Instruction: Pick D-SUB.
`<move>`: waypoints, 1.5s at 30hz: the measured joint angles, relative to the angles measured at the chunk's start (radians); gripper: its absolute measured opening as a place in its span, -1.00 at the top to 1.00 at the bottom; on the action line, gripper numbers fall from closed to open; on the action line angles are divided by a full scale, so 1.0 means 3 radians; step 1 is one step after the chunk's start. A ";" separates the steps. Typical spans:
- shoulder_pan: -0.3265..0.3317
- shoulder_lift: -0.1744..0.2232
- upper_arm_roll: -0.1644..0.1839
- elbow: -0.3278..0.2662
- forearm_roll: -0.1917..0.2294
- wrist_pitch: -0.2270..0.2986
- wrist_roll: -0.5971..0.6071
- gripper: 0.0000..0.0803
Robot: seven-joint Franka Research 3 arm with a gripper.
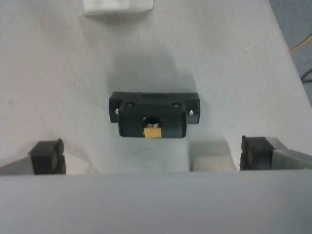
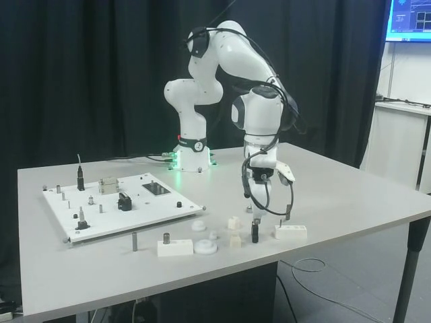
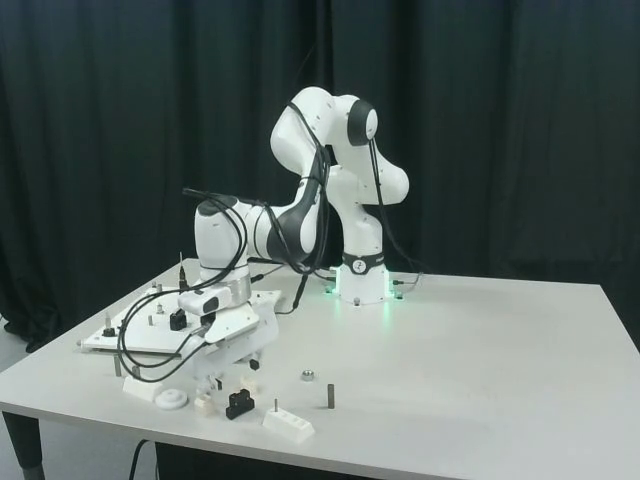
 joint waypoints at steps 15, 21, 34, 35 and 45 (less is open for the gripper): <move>0.0003 0.0111 0.0000 0.0000 0.0032 0.0072 -0.0017 -0.99; 0.0003 0.0142 0.0000 0.0000 0.0050 0.0100 -0.0017 -0.99; 0.0000 0.0184 -0.0003 0.0000 0.0085 0.0153 -0.0017 -0.99; 0.0000 0.0186 -0.0003 0.0000 0.0087 0.0157 -0.0017 -0.99; -0.0002 0.0208 -0.0005 -0.0002 0.0147 0.0191 -0.0017 -0.99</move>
